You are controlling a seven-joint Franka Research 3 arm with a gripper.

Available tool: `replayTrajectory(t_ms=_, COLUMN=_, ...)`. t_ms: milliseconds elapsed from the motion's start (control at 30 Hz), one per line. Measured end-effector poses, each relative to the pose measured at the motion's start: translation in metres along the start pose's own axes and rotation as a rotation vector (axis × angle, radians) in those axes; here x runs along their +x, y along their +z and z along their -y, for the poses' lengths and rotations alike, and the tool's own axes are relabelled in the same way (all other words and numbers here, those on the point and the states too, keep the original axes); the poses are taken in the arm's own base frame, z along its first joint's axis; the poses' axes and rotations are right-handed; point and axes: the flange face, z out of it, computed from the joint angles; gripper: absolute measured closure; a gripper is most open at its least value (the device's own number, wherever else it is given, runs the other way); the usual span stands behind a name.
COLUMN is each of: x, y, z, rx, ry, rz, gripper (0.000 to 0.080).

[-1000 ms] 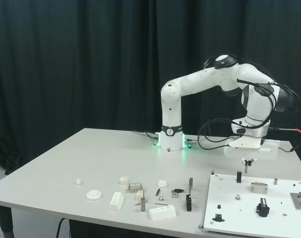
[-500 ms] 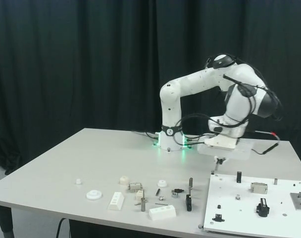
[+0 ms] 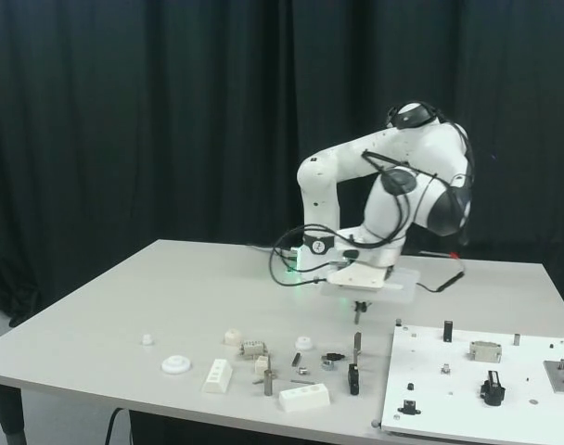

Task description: Place square peg 3.

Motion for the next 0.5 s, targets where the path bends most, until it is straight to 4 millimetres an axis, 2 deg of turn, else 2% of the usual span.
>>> replayTrajectory(t_ms=233, x=0.022, y=0.015, z=-0.026, rx=0.018, ry=-0.027, rz=0.007, gripper=0.0731)
replayTrajectory(t_ms=500, x=0.043, y=0.033, z=-0.046, rx=0.059, ry=-0.053, rz=0.008, gripper=0.0731)
